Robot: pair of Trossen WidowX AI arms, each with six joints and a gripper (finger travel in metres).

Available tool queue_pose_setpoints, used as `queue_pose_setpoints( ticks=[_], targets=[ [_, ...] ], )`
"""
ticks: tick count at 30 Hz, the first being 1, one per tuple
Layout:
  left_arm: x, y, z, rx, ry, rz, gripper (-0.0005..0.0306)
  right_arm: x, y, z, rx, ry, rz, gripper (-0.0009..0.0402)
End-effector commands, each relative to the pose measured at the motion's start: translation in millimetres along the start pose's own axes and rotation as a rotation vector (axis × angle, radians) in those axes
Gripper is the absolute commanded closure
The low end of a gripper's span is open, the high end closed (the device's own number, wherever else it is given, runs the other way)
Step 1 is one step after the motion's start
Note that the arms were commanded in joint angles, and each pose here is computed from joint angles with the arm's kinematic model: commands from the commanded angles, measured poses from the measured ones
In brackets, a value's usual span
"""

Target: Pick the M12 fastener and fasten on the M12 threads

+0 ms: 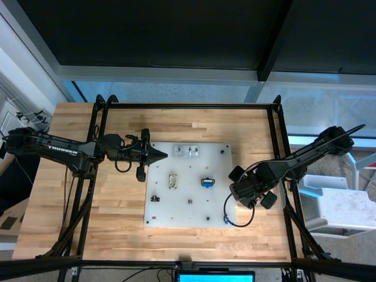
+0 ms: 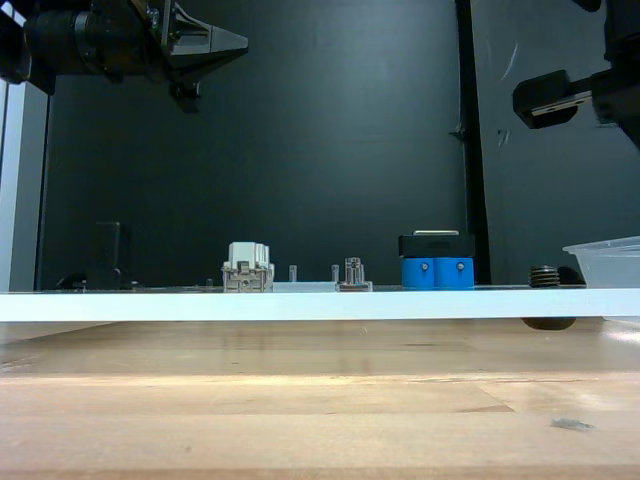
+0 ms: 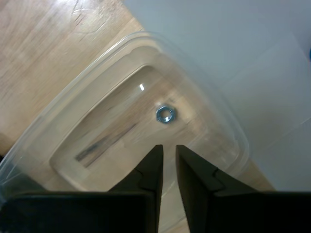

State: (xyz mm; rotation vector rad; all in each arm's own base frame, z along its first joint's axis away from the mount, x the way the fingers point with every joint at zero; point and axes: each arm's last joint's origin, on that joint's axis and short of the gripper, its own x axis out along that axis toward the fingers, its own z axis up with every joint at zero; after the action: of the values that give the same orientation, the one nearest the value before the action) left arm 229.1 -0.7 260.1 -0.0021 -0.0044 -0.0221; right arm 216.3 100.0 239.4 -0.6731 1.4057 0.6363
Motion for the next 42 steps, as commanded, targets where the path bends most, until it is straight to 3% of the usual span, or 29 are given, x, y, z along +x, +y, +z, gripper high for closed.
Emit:
queue_pose_setpoints(
  ticks=[1, 10, 14, 28, 42],
  targets=[
    [0.1, 0.0, 0, 0.000, 0.000, 0.000, 0.0300, 5.0, -0.8, 2.5, -0.015, 0.000, -0.002, 0.0312],
    [0.1, 0.0, 0, 0.000, 0.000, 0.000, 0.0300, 26.2, -0.2, 2.2, -0.045, -0.005, -0.005, 0.0257],
    [0.1, 0.0, 0, 0.000, 0.000, 0.000, 0.0300, 34.8, -0.1, 2.7, -0.049, 0.015, 0.005, 0.0252],
    [0.1, 0.1, 0, 0.000, 0.000, 0.000, 0.0300, 55.6, 1.8, -0.8, -0.078, -0.011, -0.008, 0.0227],
    [0.1, 0.1, 0, 0.000, 0.000, 0.000, 0.0300, 73.7, 3.6, -4.9, -0.077, -0.016, -0.009, 0.0229]
  ],
)
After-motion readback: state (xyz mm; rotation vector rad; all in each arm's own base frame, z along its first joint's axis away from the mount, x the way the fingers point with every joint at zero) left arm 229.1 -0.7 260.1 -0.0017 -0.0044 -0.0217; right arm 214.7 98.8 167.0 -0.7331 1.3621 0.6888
